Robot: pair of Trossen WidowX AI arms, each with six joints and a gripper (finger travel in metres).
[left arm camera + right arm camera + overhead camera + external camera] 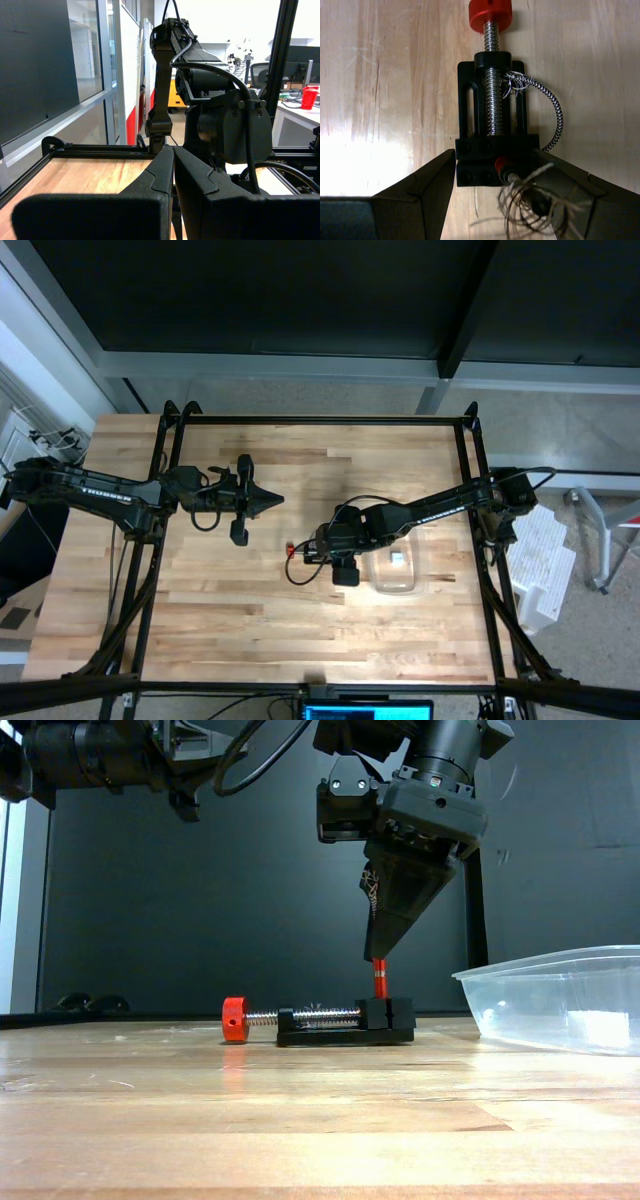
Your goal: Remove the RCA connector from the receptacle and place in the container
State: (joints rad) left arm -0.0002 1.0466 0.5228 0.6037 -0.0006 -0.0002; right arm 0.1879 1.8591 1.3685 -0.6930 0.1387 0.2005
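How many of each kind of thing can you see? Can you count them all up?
Grippers: 2 (left gripper raised over the table's left side; right gripper straddling the RCA connector)
RCA connector: 1
Receptacle: 1
Container: 1
Whitish piece in container: 1
Total: 6

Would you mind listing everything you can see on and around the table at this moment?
Table: one, light wood, beneath everything.
Receptacle: one, black with a red knob, near the table's centre.
RCA connector: one, red, standing upright in the Receptacle.
Braided cable: one, black-and-white, arcing beside the Receptacle.
Container: one, clear, on the Table towards the right arm's side.
Square piece: one, whitish, inside the Container.
Left gripper: one, black, shut, parked above the Table's left half.
Right gripper: one, black, open, fingers straddling the RCA connector from above.
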